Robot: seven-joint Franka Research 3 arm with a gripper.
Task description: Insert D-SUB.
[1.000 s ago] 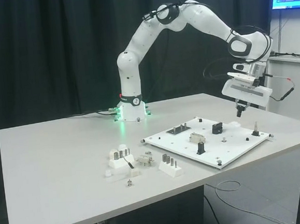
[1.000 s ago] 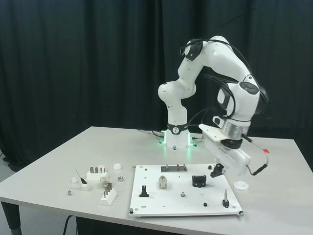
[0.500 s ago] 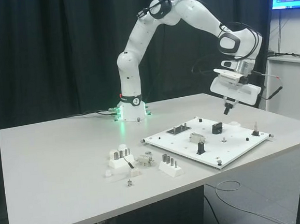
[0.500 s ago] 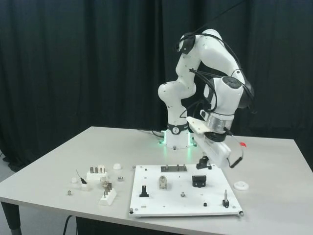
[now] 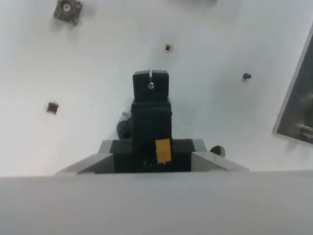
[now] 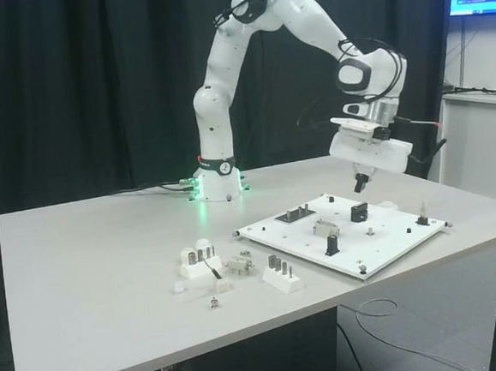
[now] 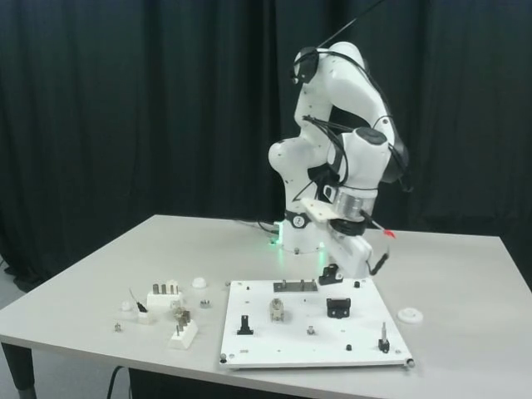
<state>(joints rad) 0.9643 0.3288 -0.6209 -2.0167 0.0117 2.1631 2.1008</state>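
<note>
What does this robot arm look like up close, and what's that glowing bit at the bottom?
The arm is white, built of rounded segments with black rings at the joints. Black cables loop along it. Its base glows green where it meets the grey table. The end effector is black, under a flat white block.

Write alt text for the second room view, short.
A white Franka arm bolted on a grey table holds its end effector just above the far edge of a white board that carries small black and grey fixtures. Several small white part holders sit on the table beside the board, against a black curtain.
</note>
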